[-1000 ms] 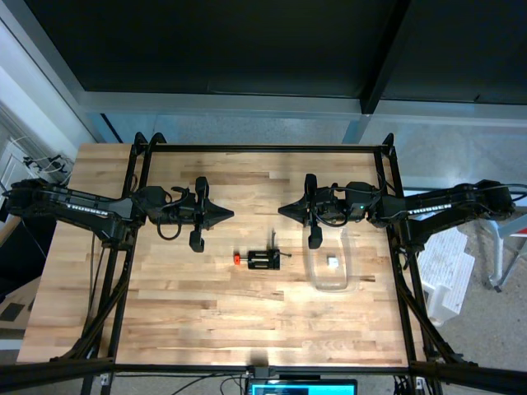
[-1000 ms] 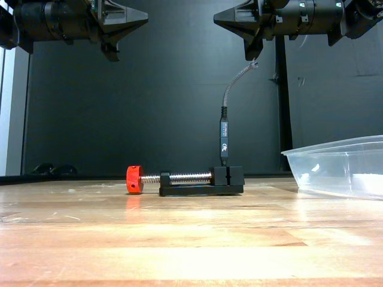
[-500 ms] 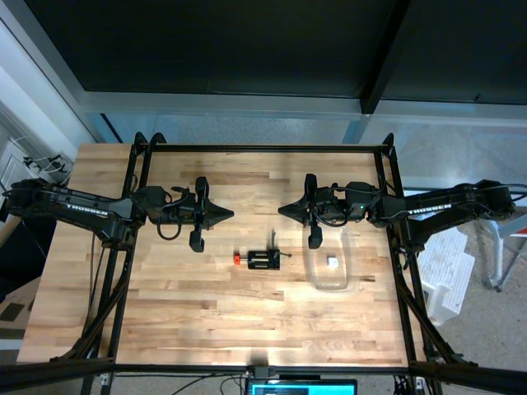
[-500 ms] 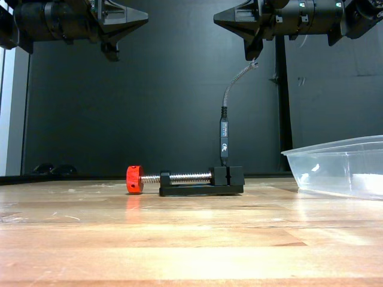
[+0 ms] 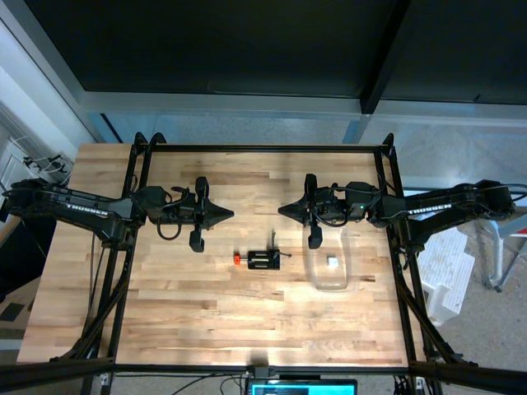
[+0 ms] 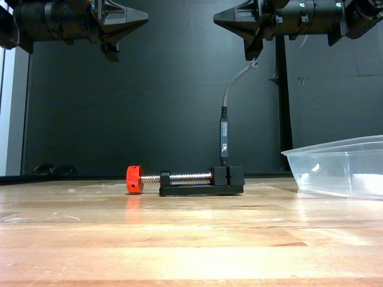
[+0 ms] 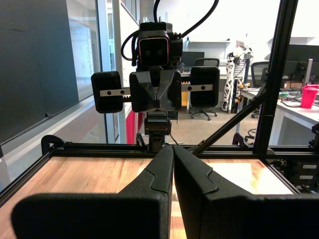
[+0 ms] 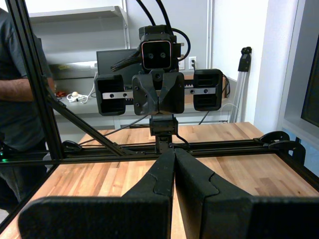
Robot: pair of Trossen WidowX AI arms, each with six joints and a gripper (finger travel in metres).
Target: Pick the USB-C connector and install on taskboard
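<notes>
High view: the left gripper (image 5: 229, 214) and right gripper (image 5: 282, 211) hang level above the worktop (image 5: 206, 313), tips facing each other and well apart. Neither is over the taskboard (image 5: 263, 260), which lies between them and nearer the camera. A clear plastic tray (image 5: 317, 281) sits just right of the board, with a small white cube (image 5: 332, 262) inside.

Low view: the USB-C connector (image 6: 224, 139) stands upright with its lower end in the slot at the board's right end. Its braided stub (image 6: 236, 81) curves up towards the right arm; I cannot tell whether it touches. The red-orange knob (image 6: 134, 179) and threaded screw (image 6: 185, 177) lie at the left. Both grippers are high above the board.

Left wrist view: the fingers (image 7: 160, 169) are pressed together, holding nothing.

Right wrist view: the fingers (image 8: 162, 172) also meet at the tips, with nothing between them.

Judgement: the pick and insertion look finished and this is the closing stage. The next move calls only for confirming that the plug is fully seated. If not, one gripper would open, descend and press straight down.

Obstructions: the tall stub could be snagged by a low sweep of the right arm. The tray crowds any approach from the right.
</notes>
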